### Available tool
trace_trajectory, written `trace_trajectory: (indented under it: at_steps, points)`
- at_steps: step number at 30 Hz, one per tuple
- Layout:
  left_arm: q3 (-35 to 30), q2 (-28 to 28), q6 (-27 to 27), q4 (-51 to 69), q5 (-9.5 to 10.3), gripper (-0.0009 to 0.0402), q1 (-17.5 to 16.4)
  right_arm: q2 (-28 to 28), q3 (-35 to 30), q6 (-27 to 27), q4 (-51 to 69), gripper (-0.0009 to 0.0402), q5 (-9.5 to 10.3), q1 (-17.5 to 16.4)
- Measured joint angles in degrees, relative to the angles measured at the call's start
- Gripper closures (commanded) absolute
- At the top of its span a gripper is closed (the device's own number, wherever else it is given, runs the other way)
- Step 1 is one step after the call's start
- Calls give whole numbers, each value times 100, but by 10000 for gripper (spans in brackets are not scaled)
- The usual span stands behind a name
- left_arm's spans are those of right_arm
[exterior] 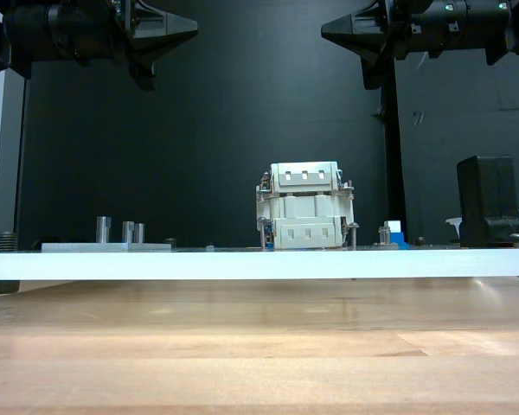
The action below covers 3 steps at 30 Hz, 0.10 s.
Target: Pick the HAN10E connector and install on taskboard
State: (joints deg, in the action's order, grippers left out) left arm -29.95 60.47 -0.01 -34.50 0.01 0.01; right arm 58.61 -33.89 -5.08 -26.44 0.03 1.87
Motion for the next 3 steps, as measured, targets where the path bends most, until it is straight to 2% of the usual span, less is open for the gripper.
trace_trajectory:
  at_steps: [3]
  points:
    - [0,0,0,0,0,392,0,0,0,2,2,393,0,0]
